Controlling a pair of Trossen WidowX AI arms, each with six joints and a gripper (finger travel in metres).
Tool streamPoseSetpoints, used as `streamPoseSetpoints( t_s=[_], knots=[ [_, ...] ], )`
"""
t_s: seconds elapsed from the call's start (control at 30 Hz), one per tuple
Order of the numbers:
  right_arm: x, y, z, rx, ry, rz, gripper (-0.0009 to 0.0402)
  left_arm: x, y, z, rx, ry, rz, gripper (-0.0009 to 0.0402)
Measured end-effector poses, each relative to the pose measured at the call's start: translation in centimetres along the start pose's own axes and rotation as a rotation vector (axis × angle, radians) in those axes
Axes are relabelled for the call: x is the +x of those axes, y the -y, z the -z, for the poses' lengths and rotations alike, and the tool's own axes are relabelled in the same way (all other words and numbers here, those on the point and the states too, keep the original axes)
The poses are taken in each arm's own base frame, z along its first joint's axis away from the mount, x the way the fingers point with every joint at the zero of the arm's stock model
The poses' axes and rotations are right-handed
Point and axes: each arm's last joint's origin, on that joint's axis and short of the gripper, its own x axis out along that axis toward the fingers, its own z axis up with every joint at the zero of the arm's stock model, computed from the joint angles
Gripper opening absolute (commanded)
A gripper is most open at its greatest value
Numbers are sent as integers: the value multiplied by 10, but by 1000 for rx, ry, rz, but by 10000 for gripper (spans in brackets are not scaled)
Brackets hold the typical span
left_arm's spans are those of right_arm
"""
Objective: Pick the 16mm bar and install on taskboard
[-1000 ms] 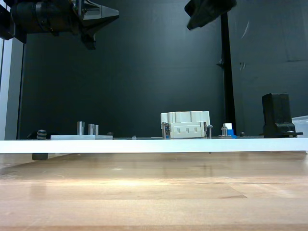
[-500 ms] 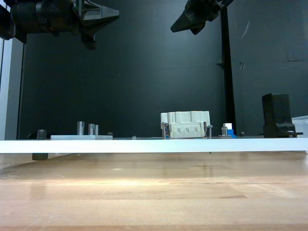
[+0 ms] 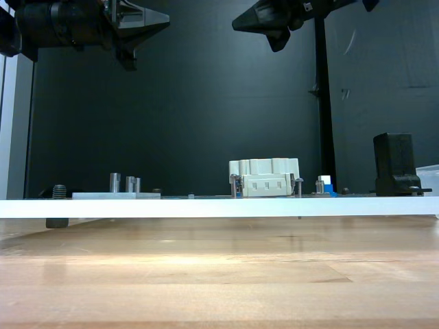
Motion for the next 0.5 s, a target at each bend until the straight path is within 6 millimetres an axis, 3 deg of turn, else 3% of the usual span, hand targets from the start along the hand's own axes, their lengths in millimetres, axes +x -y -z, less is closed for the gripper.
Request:
streamPoseSetpoints(
  t_s=[0.5],
  knots=[
    [-1, 8, 10, 92, 231, 28, 0, 0, 0, 0, 0, 0, 0, 0]
  ],
)
